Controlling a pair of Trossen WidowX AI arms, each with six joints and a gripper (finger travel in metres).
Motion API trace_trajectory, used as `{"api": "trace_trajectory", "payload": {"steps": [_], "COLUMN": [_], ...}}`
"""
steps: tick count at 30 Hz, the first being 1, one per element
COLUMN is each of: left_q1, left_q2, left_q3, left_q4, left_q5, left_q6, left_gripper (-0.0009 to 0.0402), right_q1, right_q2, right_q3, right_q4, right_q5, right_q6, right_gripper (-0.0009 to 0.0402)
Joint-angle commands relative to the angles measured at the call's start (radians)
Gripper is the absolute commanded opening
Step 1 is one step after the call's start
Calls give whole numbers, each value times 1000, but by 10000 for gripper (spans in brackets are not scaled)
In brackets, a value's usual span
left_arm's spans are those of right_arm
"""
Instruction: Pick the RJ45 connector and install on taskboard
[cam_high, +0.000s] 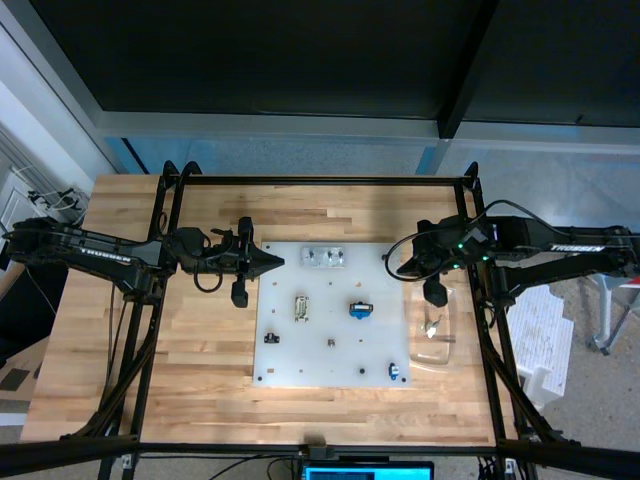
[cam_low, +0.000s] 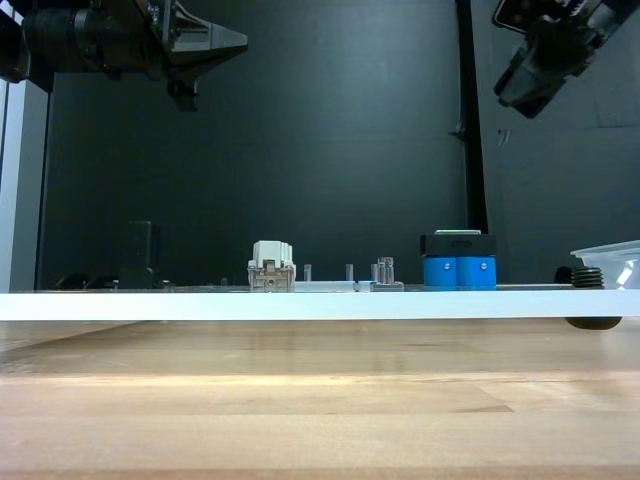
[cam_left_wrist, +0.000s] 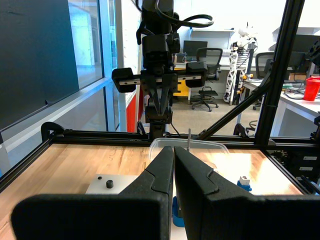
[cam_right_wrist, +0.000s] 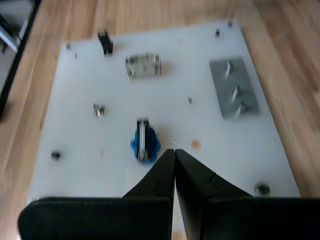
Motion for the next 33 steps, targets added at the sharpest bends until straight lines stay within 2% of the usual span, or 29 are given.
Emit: {"api": "trace_trajectory", "payload": {"steps": [1, 12, 16, 21, 33], "left_q1": [0, 0, 0, 0, 0], "left_q2": [0, 0, 0, 0, 0], "left_q3": [0, 0, 0, 0, 0], "left_q4": [0, 0, 0, 0, 0], "left_q5": [0, 0, 0, 0, 0], "left_q6": [0, 0, 0, 0, 0], "left_gripper": [0, 0, 0, 0, 0], "right_q1": [10, 71, 114, 206, 473], "right_q2": [-11, -96, -111, -123, -119], "right_q3": [19, 21, 21, 21, 20], "right_q4": [-87, -295, -358, -439, -505], "right_q5": [3, 11, 16, 85, 198], "right_q6": [2, 84, 126, 203, 459], "right_gripper": [0, 0, 0, 0, 0]}}
